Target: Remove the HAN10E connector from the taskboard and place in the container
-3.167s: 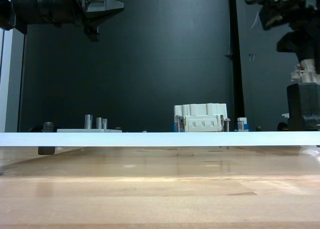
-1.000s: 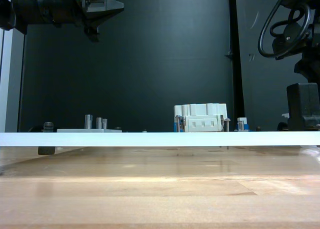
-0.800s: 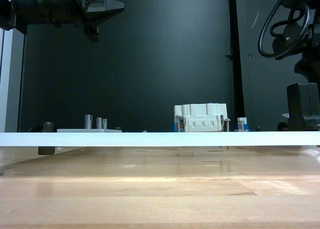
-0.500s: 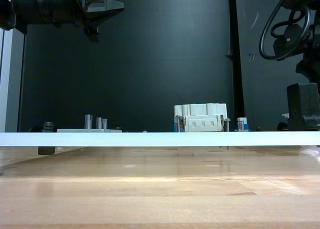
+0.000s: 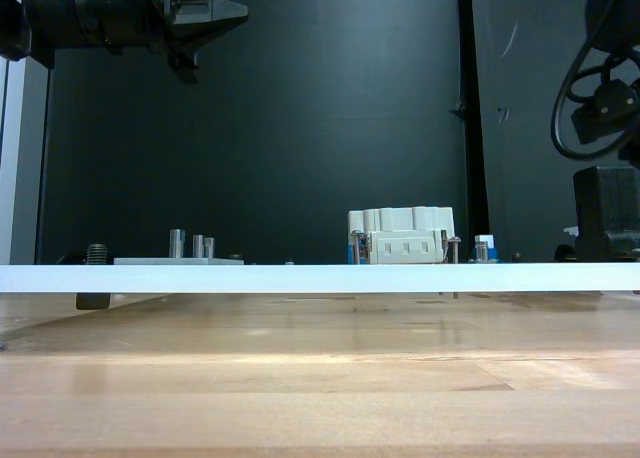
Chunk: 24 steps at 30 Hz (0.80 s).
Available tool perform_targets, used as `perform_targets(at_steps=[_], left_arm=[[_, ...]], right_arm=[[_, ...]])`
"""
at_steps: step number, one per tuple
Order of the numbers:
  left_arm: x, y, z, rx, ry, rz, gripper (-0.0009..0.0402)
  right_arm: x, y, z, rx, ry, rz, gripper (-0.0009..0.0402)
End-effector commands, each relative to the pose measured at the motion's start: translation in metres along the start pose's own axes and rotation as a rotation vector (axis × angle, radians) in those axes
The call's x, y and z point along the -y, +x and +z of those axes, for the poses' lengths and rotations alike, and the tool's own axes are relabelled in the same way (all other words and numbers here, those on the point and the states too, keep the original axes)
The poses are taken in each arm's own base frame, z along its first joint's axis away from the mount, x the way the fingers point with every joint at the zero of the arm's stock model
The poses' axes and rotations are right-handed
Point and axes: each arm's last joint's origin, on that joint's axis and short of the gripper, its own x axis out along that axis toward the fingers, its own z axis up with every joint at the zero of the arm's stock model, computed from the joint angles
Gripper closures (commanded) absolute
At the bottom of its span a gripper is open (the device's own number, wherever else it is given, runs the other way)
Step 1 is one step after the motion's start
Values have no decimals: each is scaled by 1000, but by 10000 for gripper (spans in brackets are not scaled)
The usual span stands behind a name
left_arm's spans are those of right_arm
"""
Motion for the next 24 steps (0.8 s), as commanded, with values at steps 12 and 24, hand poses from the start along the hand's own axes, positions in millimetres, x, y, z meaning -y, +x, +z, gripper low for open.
perform_targets(at_steps=[12,24], left_arm=[[0,0,0,0,0,0,393],[0,0,0,0,0,0,393]], right_arm=[[4,5,-5,34,38,42,343],[3,5,-4,41,39,50,343]])
